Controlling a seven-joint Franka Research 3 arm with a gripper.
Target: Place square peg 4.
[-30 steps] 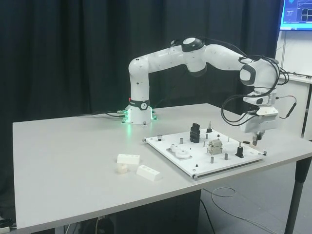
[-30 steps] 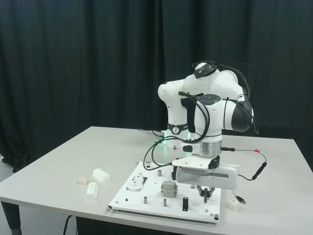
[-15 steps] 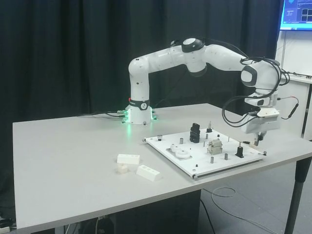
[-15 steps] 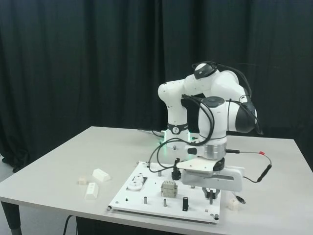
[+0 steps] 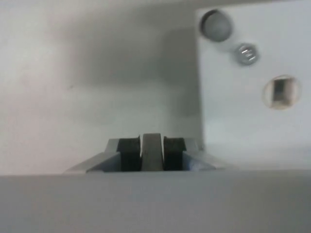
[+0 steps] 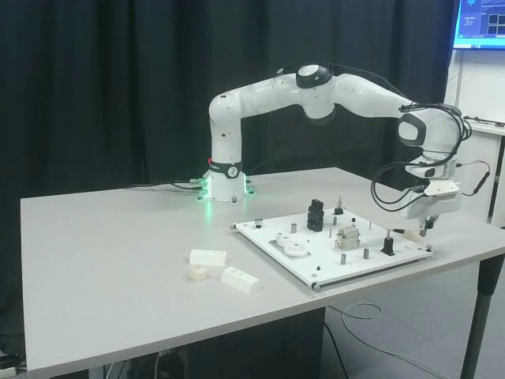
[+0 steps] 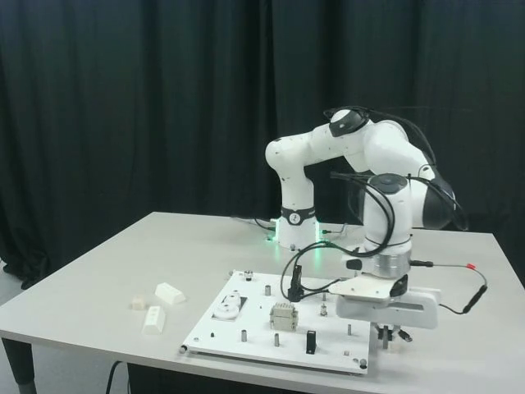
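Observation:
In the wrist view my gripper (image 5: 151,154) is shut on a slim grey square peg (image 5: 151,143), held between two black pads. It hangs over the bare grey table, just off the corner of the white board (image 5: 243,121). A square hole (image 5: 281,91) in that board lies near a screw (image 5: 246,53). In the first room view the gripper (image 6: 427,229) is low beside the far right corner of the board (image 6: 316,264). The second room view shows the gripper (image 7: 384,336) just past the right edge of the board (image 7: 213,332).
On the board stand a black block (image 6: 316,215), a grey connector (image 6: 347,236), a small black part (image 6: 387,244) and several short pegs. White blocks (image 6: 207,257) (image 6: 241,279) lie on the table left of the board. The arm's base (image 6: 221,178) glows green at the back.
The gripper has swung outward with the peg, from over the board's edge to just beyond its corner, moving right in both room views. The blocks and board parts have not moved.

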